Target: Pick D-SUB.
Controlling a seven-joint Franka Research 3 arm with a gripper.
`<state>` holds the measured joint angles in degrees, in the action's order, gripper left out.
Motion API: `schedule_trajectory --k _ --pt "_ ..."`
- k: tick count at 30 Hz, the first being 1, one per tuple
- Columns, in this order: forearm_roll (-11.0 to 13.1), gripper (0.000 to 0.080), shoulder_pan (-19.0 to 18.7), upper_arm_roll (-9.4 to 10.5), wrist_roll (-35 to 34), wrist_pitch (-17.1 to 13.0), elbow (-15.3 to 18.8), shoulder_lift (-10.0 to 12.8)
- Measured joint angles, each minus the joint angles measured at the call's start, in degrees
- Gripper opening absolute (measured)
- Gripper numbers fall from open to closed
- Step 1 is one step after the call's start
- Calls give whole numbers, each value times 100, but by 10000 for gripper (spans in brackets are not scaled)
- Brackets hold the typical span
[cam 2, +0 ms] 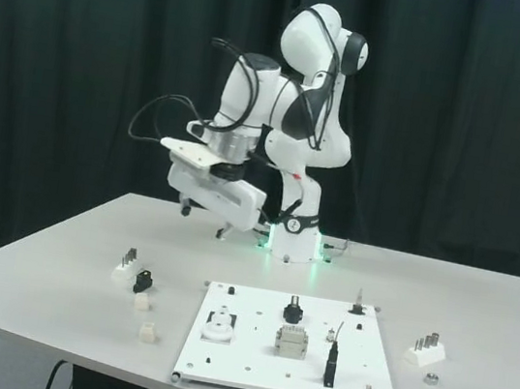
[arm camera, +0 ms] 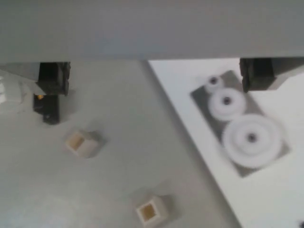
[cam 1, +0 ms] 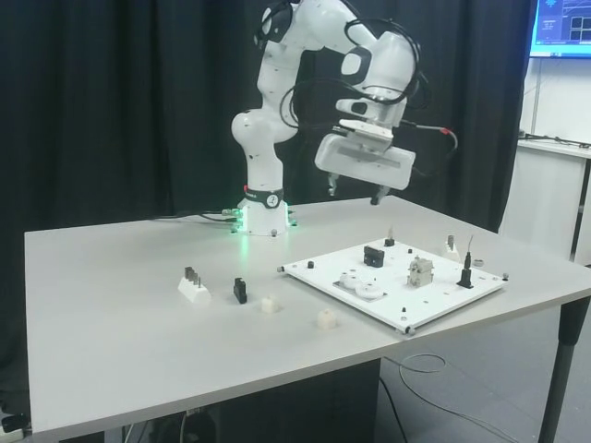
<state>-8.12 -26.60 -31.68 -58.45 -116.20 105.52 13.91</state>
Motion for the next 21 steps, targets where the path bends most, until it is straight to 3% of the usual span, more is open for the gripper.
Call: schedule_trajectory --k 21 --pt "-55 800 1075 143 1551 -369 475 -29"
